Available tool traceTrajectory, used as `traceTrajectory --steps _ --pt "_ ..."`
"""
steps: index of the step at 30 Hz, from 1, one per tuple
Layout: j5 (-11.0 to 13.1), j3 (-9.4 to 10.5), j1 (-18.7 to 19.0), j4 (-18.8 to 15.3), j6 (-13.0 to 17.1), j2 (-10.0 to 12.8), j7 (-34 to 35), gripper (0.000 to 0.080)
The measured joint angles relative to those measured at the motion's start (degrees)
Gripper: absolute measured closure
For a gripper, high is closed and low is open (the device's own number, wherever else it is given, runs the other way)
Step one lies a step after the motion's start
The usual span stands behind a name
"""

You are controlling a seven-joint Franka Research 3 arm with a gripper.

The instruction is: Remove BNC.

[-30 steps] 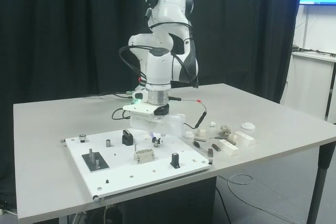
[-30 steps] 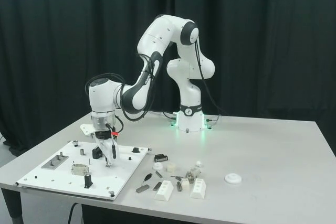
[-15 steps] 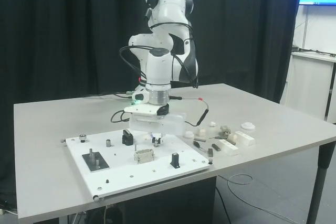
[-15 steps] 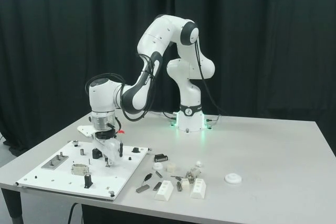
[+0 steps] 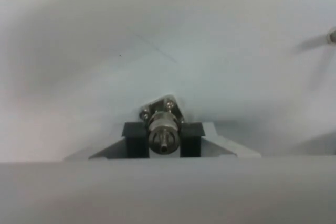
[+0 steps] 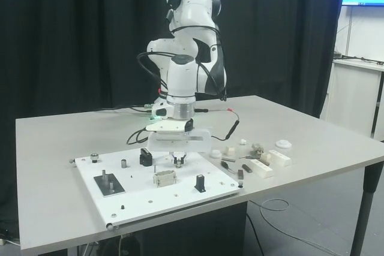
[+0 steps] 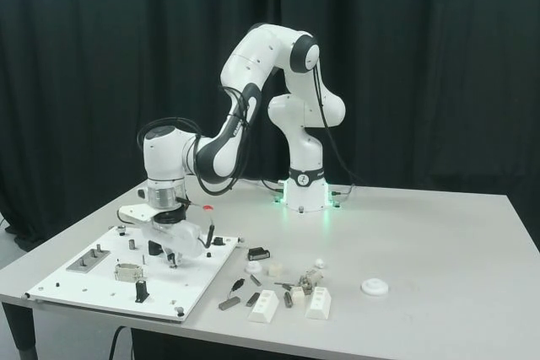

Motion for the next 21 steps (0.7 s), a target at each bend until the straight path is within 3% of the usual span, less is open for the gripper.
traceTrajectory --steps 21 --pt "-2.39 0.01 0.34 -0.11 0.43 0.01 -20.71 0.0679"
